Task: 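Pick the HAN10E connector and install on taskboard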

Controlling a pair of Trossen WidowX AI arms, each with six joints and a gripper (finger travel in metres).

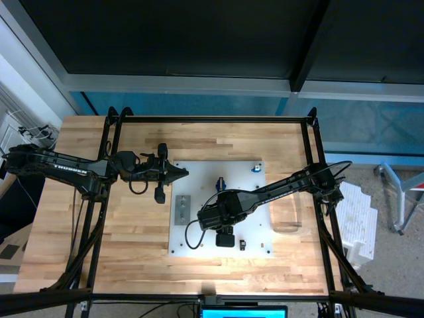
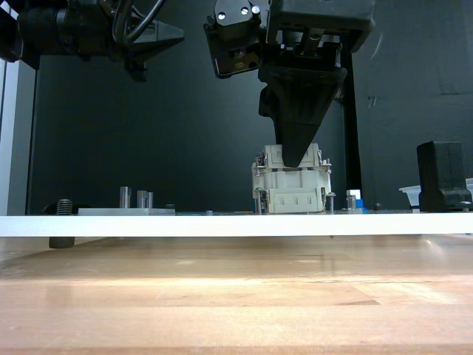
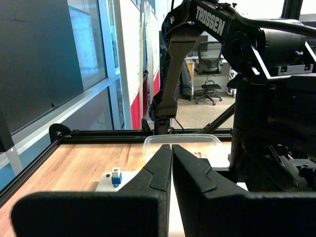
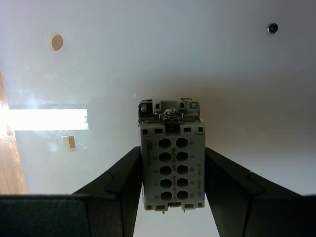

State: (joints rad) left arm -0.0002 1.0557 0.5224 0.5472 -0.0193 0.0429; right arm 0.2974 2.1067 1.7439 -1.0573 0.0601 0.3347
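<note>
1. The right gripper (image 4: 172, 155) is clamping the connector (image 2: 290, 188), one finger (image 4: 123, 173) pressing on each long side, with the pin holes facing up toward the wrist.
2. The connector is standing upright on the near middle of the taskboard (image 1: 199, 245), to the right of the grey block (image 1: 182, 211). In the low view its base is meeting the board's surface. Whether it is fully seated cannot be told.
3. The arm appears to be working on the seating step. It is best done by pushing straight down, keeping the connector level and square to the board and avoiding any twist.
4. A tilt is the likely risk, because one end could be catching while the other is riding high. The grip should be loosened only once both metal ends are sitting flush, and the fingers should then rise straight up so they are not dragging the part along.
5. The left gripper (image 3: 171, 158) is hanging empty over the board's far-left edge, its fingers pressed together. It is well apart from the work and needs no move.
</note>
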